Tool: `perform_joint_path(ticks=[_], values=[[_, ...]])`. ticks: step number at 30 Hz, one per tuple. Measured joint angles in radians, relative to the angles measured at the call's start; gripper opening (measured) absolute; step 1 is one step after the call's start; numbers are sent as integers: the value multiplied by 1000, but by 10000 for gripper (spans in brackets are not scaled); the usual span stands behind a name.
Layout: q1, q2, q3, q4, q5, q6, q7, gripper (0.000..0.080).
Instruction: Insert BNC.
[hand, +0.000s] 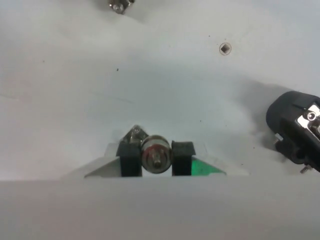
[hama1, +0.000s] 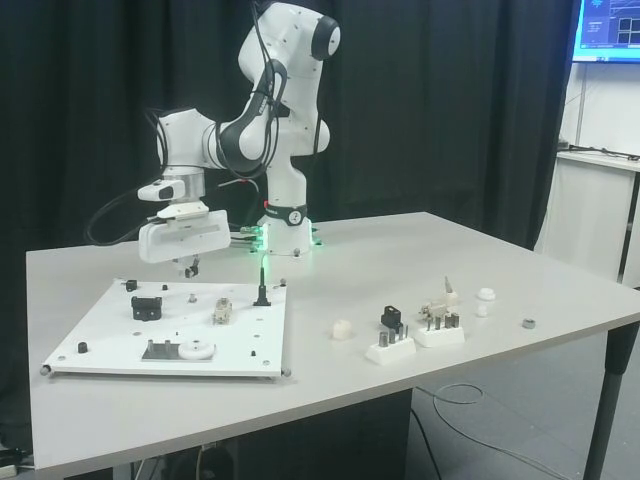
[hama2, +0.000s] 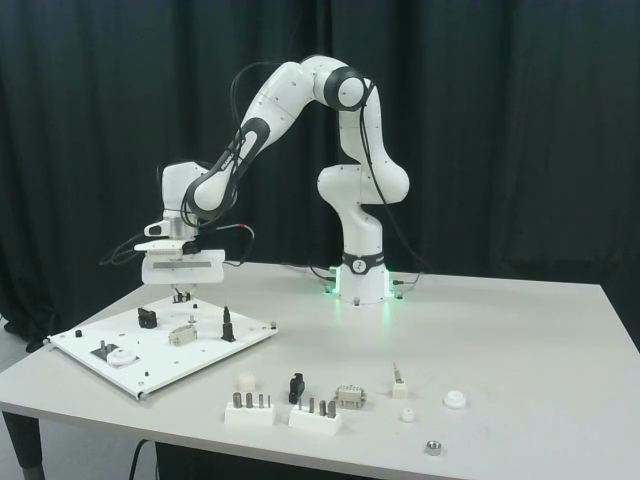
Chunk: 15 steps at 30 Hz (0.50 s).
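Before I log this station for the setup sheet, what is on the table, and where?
Assembly board: one, white, on the table's end nearest the hand.
Black block: one, on the board.
Black post: one, upright on the board.
White disc: one, on the board's near part.
Part holders: two, white, at the table's front edge.
White caps: two, loose on the table.
BNC connector: one, between the fingertips.
Table: one, grey.
Arm: one, white.
Hand: one, above the board, shut on the connector.
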Motion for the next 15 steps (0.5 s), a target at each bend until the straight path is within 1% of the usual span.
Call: perform_joint_path(ticks=[10, 15], values=[[0, 0, -6, -12, 3, 17, -5, 124], [0, 0, -9, -29, 21, 18, -15, 124]])
